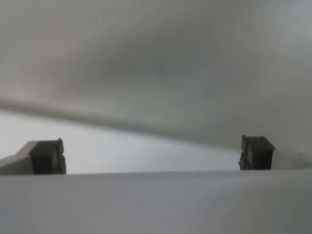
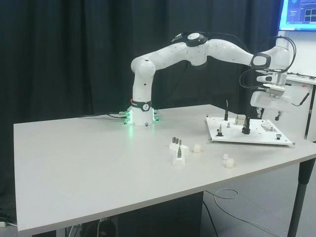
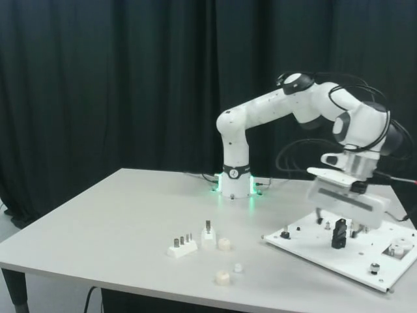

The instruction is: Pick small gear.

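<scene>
Wrist view: fingers (image 1: 48, 157) apart, surroundings indistinct

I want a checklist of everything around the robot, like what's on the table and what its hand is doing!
Surface: flat grey table, bare in front.
Job's things: small white gear-like parts lie loose near the table's front edge; which is the small gear, cannot tell.
Clutter: white rectangular assembly board carrying black pegs; small white peg holder block.
End effector: open, holding nothing, above the board.
Cables: black cables looping along the arm.
Surroundings: black curtain behind; monitor screen.
</scene>
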`<state>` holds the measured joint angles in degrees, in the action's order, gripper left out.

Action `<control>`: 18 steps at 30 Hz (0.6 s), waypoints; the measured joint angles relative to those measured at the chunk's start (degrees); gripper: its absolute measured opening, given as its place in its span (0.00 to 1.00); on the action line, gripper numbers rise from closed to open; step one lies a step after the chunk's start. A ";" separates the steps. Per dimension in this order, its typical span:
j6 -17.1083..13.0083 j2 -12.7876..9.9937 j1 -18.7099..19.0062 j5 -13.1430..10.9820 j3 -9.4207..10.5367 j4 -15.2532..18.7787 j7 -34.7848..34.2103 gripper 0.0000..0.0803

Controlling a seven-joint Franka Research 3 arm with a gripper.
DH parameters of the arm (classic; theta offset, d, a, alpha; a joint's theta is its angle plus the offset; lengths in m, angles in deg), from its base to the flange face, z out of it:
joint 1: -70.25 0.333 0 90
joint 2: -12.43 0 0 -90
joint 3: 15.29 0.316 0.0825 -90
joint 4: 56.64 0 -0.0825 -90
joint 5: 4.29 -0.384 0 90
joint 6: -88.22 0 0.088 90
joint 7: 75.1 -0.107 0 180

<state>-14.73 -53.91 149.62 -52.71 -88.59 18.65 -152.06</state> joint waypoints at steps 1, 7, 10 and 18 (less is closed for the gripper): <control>0.03 0.00 -0.58 0.38 0.00 0.10 0.68 1.00; 0.04 -0.02 -3.72 1.99 -0.01 1.28 5.25 1.00; 0.02 -0.11 -5.26 2.35 -0.03 1.96 7.75 1.00; -0.50 -0.88 -8.83 2.45 -0.63 4.14 14.87 1.00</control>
<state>-15.23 -54.79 140.79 -50.26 -89.22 22.80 -137.19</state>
